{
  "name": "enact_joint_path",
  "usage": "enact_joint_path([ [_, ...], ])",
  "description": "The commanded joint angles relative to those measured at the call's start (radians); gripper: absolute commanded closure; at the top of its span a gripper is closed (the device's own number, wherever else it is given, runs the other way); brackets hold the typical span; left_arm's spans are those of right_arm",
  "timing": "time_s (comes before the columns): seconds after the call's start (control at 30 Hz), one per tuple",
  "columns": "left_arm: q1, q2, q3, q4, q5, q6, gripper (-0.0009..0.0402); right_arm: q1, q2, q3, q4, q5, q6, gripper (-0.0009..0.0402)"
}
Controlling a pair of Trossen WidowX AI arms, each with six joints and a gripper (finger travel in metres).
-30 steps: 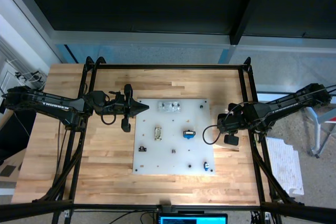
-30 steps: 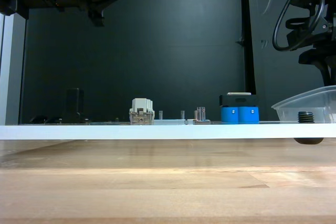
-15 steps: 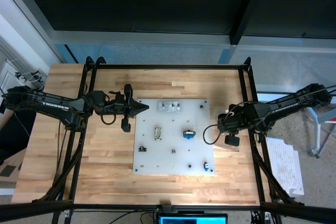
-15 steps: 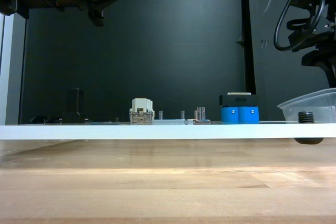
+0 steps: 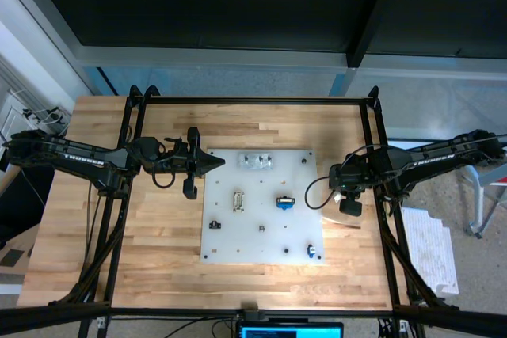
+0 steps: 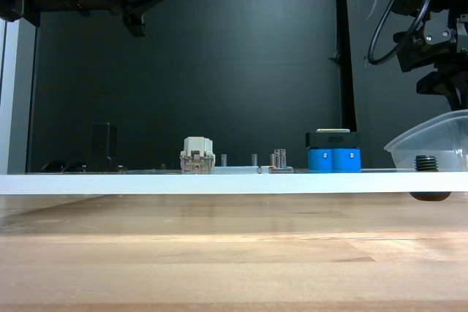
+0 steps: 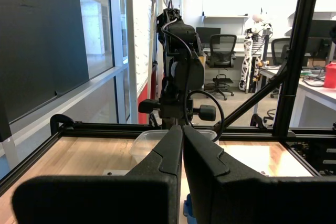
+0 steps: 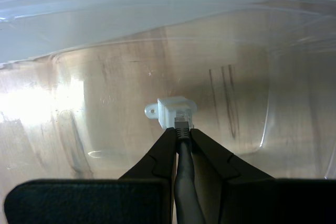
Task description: Pick the RJ45 connector and install on taskboard
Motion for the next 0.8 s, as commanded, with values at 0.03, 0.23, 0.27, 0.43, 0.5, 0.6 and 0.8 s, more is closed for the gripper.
enact_joint_path([
  [0.03, 0.0, 0.0, 0.0, 0.0, 0.0, 0.0, 0.0393, -0.018, -0.002, 0.0, -0.001, 0.006, -0.002, 0.0393],
  [0.23, 0.0, 0.0, 0.0, 0.0, 0.0, 0.0, 0.0393, -0.073, -0.002, 0.0, -0.004, -0.06, -0.058, 0.0393],
  [0.27, 0.0, 0.0, 0.0, 0.0, 0.0, 0.0, 0.0393, -0.082, -0.002, 0.0, -0.003, -0.066, -0.066, 0.0393],
  [0.43, 0.0, 0.0, 0.0, 0.0, 0.0, 0.0, 0.0393, -0.095, -0.002, 0.0, -0.004, -0.072, -0.073, 0.0393],
  [0.5, 0.0, 0.0, 0.0, 0.0, 0.0, 0.0, 0.0393, -0.095, -0.002, 0.004, -0.004, -0.071, -0.073, 0.0393],
  [0.6, 0.0, 0.0, 0.0, 0.0, 0.0, 0.0, 0.0393, -0.093, -0.002, 0.021, -0.004, -0.069, -0.072, 0.0393],
  [0.8, 0.0, 0.0, 0.0, 0.0, 0.0, 0.0, 0.0393, -0.01, 0.01, 0.094, -0.037, -0.018, -0.018, 0.0393],
])
